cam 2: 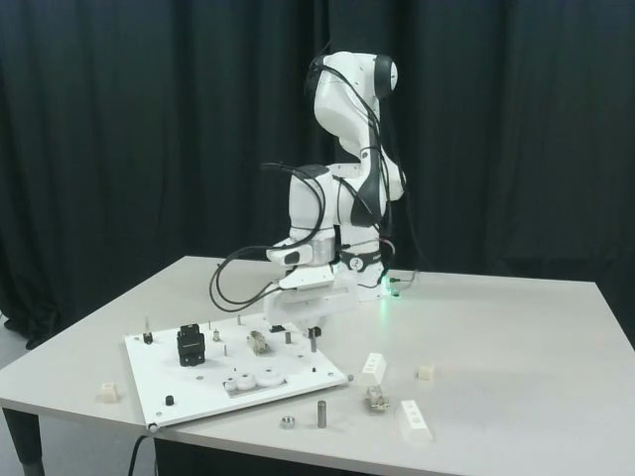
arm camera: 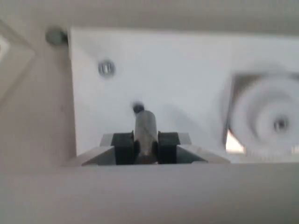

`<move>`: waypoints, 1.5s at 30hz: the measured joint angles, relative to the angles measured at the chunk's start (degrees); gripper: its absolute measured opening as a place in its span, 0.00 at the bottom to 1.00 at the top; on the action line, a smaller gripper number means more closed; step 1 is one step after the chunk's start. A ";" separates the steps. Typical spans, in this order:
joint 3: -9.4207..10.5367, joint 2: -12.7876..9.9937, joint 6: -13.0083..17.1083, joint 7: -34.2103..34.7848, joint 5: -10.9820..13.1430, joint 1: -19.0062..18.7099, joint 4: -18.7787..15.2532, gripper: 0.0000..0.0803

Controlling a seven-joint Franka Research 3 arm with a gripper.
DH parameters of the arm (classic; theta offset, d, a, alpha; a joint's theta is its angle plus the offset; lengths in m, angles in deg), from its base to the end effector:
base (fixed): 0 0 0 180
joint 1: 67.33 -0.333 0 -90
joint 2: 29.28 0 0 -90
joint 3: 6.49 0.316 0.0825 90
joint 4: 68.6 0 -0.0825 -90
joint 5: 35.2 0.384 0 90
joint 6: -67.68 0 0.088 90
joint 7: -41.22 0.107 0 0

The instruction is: Place round peg 3.

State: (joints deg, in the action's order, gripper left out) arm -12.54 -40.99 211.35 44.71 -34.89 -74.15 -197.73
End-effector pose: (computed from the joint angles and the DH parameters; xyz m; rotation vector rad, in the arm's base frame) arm 0.5446 0.0073 0.2781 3.1235 -0.0766 0.0800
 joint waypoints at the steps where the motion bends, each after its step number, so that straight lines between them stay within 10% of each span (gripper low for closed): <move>1: 0.31 -0.52 0.14 0.33 0.05 -0.04 0.51 0.13; 19: 3.22 -11.07 -0.09 5.15 0.08 -1.81 11.58 0.13; 45: 3.22 -18.73 -4.58 6.33 0.08 -2.78 20.25 0.13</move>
State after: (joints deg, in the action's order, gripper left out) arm -9.32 -59.72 206.77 51.04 -34.81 -76.93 -177.47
